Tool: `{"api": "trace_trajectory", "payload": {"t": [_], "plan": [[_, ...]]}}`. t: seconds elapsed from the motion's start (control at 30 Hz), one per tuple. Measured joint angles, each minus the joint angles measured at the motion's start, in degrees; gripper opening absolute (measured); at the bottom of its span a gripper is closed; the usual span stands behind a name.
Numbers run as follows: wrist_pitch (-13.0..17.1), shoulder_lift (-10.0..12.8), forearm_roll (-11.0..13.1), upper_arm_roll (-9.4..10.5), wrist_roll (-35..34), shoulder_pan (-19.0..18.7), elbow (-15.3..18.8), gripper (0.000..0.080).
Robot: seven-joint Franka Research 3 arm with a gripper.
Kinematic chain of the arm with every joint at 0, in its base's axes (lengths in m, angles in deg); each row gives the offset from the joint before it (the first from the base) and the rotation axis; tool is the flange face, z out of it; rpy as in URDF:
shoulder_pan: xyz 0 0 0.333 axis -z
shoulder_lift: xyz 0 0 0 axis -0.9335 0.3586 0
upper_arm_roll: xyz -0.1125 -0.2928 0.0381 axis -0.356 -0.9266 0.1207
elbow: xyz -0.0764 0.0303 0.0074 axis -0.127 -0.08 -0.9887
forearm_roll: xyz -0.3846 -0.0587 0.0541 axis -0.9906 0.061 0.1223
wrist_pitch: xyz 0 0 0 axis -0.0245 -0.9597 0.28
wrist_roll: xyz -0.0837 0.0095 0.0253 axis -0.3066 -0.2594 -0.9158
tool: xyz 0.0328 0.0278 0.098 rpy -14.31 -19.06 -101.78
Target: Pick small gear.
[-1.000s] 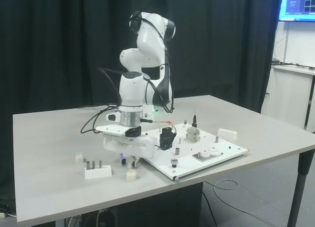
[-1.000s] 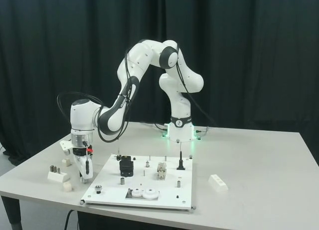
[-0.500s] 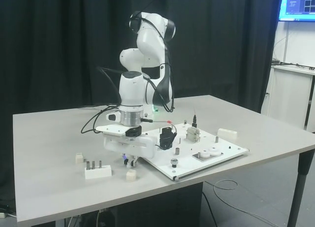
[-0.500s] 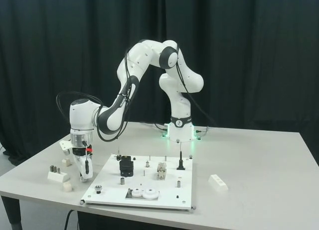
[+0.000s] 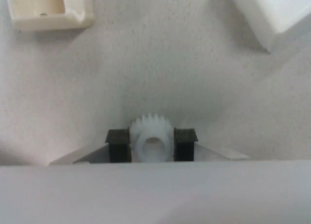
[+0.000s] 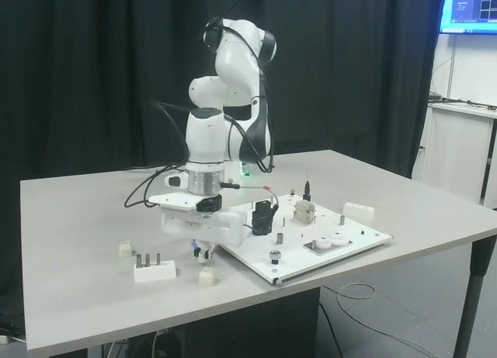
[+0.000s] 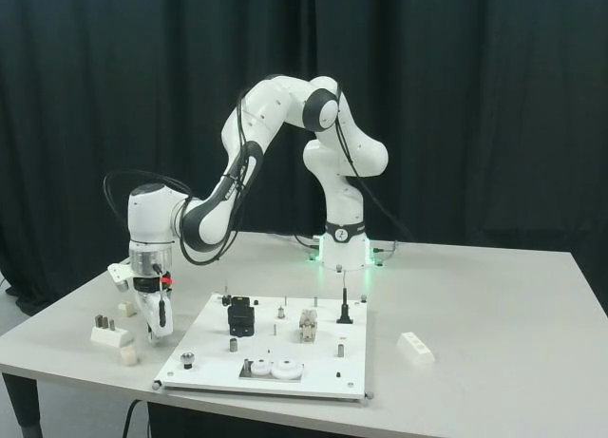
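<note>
The white arm (image 7: 249, 148) bends low over the table's (image 6: 78, 210) front left corner, wrist vertical, gripper (image 5: 152, 145) clenched on the small gear (image 5: 152, 136), lifted clear of the tabletop beside the white board (image 7: 313, 357).

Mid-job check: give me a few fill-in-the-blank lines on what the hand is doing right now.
The hand is shut on a small white ____.
The two pads gripping it are ____ in colour.
In the room views, the hand hangs over the grey ____, beside the white board.

Missing words: gear; black; table
</note>
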Motion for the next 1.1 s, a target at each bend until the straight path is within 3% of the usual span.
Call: {"api": "trace_trajectory", "payload": {"t": [0.23, 0.27, 0.5, 1.1], "plan": [[-3.7, 0.0, 0.0, -1.25, 0.6, 0.0, -2.4, 0.0169], [-4.1, 0.0, 0.0, -1.4, 0.6, 0.0, -2.6, 0.0131], [-6.7, 0.0, -0.1, -2.26, 0.6, -0.1, -4.2, 0.0131], [-9.6, 0.0, -0.2, -5.06, -0.1, -0.2, -6.9, 0.0131]]}}
